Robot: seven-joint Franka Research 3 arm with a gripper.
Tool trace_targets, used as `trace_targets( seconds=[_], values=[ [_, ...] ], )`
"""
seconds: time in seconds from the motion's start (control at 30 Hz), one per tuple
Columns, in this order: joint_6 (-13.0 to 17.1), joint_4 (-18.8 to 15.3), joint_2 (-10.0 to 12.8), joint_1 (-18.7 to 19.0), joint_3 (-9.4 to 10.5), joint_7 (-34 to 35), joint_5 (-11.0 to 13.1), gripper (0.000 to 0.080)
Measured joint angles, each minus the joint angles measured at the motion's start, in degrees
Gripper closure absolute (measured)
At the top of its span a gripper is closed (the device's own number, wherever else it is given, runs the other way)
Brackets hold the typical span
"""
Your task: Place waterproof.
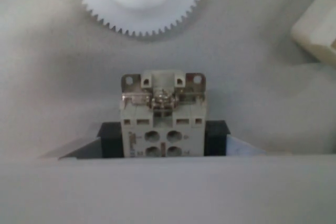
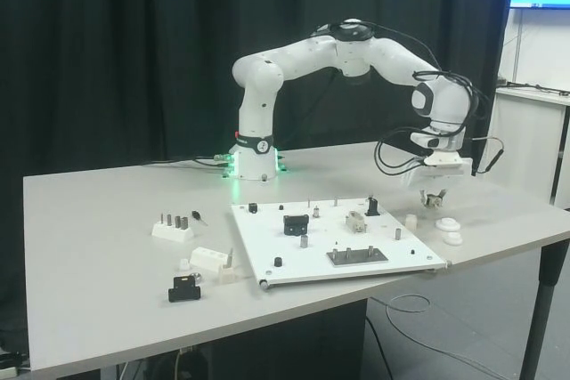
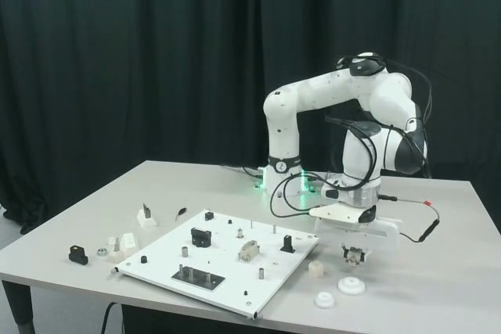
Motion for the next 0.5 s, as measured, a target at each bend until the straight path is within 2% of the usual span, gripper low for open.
trace_targets(
  seconds=[0.3, 0.5],
  values=[
    [2.08, -0.05, 0.0, 0.01, 1.88, 0.27, 0.0, 0.0494],
    [2.31, -0.06, -0.02, 0.03, 2.14, 0.27, -0.44, 0.0494]
  ],
)
